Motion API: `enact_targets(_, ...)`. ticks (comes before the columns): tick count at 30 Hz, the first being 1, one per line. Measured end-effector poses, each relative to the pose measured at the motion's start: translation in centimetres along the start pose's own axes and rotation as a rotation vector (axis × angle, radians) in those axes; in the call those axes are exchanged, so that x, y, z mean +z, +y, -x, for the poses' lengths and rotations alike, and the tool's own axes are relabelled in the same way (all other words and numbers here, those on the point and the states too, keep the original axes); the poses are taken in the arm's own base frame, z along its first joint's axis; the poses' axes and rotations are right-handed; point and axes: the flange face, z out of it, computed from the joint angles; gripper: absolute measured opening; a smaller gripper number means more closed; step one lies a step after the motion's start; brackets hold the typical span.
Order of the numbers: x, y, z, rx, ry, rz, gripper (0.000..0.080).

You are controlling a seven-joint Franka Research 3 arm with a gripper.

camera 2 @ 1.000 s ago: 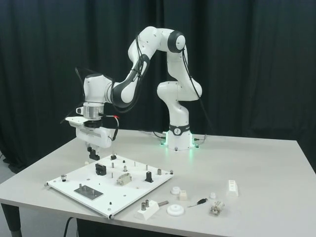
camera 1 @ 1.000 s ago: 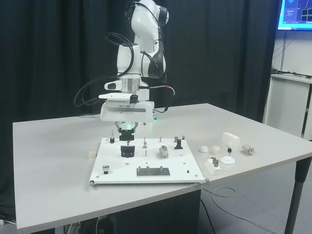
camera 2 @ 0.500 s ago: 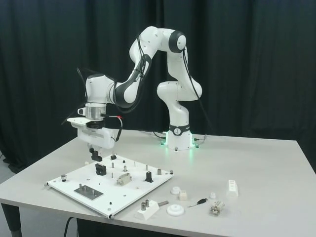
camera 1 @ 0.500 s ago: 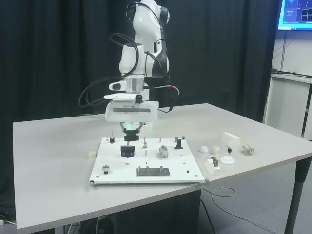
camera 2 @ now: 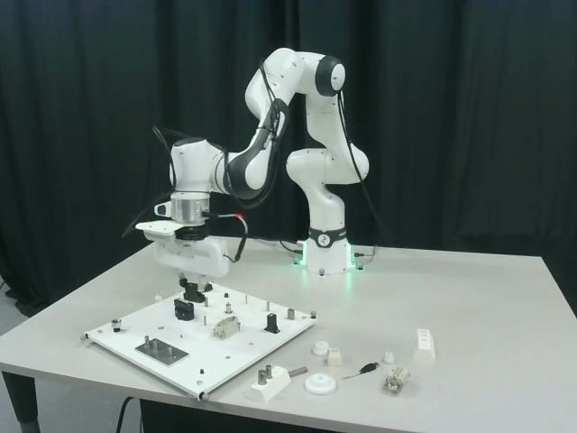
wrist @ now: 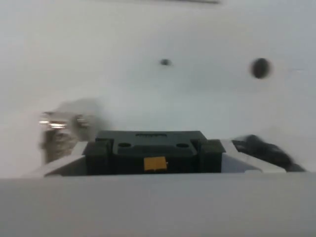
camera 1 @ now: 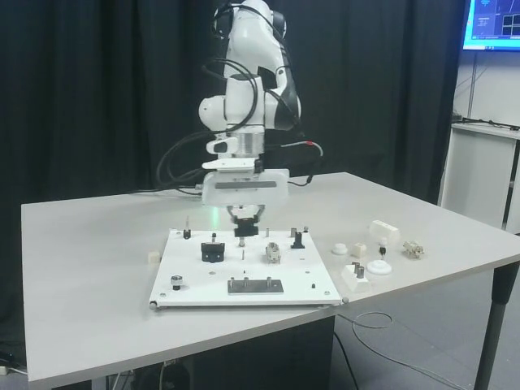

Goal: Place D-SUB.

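Overhead, the gripper [camera 1: 243, 230] hangs above the white board [camera 1: 244, 268], its 2 fingers clamped on a black D-SUB [wrist: 150, 153]. Rightward, a metal connector [camera 1: 272, 253] sits on the board; loose white parts [camera 1: 375, 266] lie on the grey table [camera 1: 89, 268].

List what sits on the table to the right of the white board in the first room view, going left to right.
Small white round cap → white block with pegs → white disc → white rectangular block → small metal connector.
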Motion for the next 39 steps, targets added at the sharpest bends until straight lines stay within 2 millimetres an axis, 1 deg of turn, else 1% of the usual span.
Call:
enact_targets(10, 0.0, -3.9, 3.7, -0.056, -0.018, -0.028, 0.0380)
enact_targets(23, -0.2, -9.0, 9.4, -0.086, -0.017, -0.061, 0.0380)
enact_targets(29, 0.1, -10.7, 11.6, -0.092, -0.012, -0.068, 0.0380)
enact_targets(39, 1.4, -12.5, 14.6, -0.093, -0.011, -0.059, 0.0380)
